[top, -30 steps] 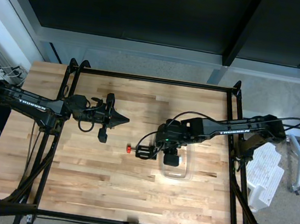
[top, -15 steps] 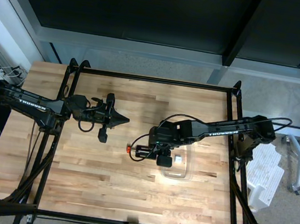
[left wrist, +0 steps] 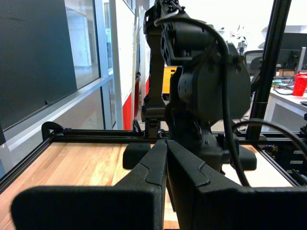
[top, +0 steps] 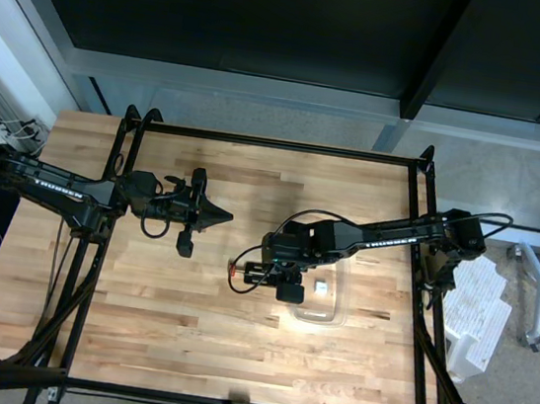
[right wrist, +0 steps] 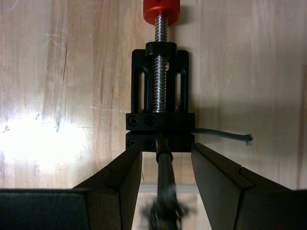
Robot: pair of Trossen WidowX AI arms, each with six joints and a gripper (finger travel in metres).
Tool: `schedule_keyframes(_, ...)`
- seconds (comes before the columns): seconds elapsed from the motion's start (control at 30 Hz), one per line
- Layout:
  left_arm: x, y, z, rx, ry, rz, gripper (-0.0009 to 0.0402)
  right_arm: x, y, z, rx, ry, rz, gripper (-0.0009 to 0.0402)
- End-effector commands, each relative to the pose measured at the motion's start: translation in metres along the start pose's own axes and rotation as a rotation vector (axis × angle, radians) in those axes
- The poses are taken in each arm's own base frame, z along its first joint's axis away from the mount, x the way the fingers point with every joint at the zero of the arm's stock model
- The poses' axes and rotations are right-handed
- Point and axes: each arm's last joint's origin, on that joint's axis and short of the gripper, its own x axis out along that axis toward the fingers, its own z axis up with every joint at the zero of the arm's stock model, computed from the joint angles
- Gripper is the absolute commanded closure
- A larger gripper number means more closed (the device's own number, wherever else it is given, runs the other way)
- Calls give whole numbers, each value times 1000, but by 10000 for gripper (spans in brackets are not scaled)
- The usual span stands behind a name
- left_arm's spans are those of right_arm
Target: Remove the USB-C connector from taskboard and place in the container
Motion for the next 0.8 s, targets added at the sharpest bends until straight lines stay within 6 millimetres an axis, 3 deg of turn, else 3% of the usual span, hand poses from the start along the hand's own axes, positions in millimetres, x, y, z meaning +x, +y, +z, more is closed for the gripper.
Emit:
schedule_keyframes(0.03, 0, 0, 0, 0, 0, 0, 393, 4, 1, 1, -1, -1, 1, 252)
schedule_keyframes(0.43, 0, 0, 0, 0, 0, 0, 393, 7, 2, 2, 12, -9, -9, 259)
schedule_keyframes(0.8, 0, 0, 0, 0, 0, 0, 393, 6, 2, 2, 11, -10, -8, 346)
